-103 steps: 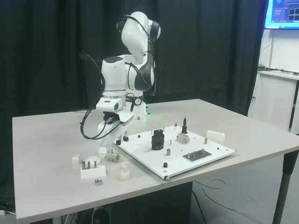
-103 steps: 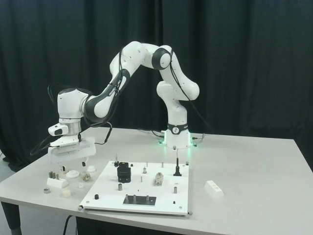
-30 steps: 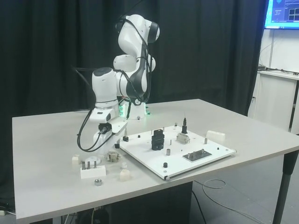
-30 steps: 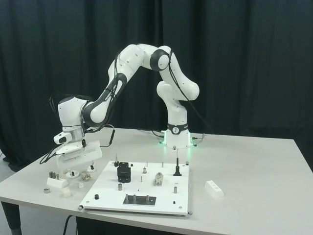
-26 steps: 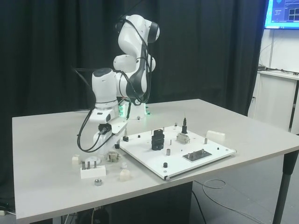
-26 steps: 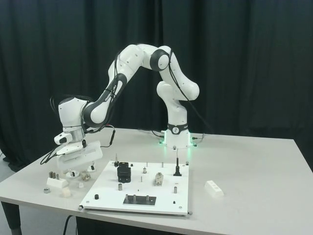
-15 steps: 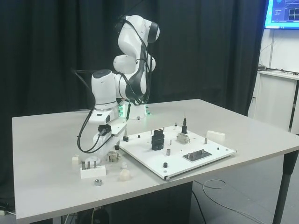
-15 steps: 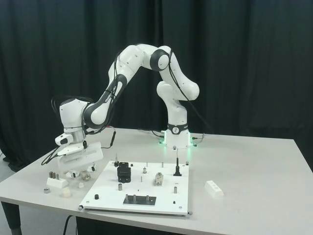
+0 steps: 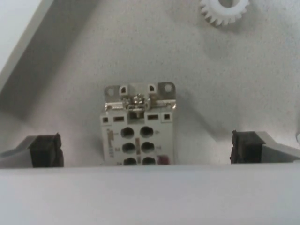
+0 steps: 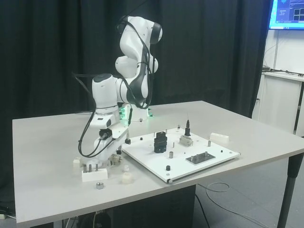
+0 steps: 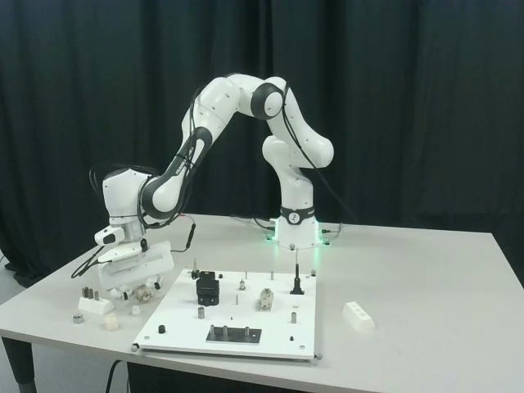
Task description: Pick waterproof.
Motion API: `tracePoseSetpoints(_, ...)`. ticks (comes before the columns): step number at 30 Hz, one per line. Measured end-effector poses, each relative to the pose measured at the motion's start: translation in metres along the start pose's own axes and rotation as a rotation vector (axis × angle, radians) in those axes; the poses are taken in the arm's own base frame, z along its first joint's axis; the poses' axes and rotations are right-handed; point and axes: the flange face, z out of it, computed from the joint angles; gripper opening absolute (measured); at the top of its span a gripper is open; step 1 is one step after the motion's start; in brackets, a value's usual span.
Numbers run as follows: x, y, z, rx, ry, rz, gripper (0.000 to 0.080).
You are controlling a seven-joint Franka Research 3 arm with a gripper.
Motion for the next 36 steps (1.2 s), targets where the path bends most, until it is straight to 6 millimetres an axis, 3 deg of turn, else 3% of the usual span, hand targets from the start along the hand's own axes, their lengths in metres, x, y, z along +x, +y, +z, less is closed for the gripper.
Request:
tracePoseSetpoints(9,-0.003,0.0011,0.0035,-0.002,0.011,-0.018,0.08)
tracePoseSetpoints(10,-0.0032,0.0014,0.0035,-0.002,0.011,-0.024,0.0698)
tracePoseSetpoints(16,-0.0046,0.0036,0.0026,-0.006,0.011,-0.038,0.0698)
tracePoseSetpoints(17,-0.0048,0.0039,0.0024,-0.007,0.011,-0.039,0.0494)
tracePoseSetpoints(21,-0.0052,0.0048,0.002,-0.008,0.011,-0.041,0.0494)
tracePoseSetpoints(22,-0.0053,0.0049,0.0019,-0.008,0.011,-0.041,0.033)
tracePoseSetpoints(36,-0.0047,0.0047,-0.0003,-0.009,0.015,-0.038,0.0315)
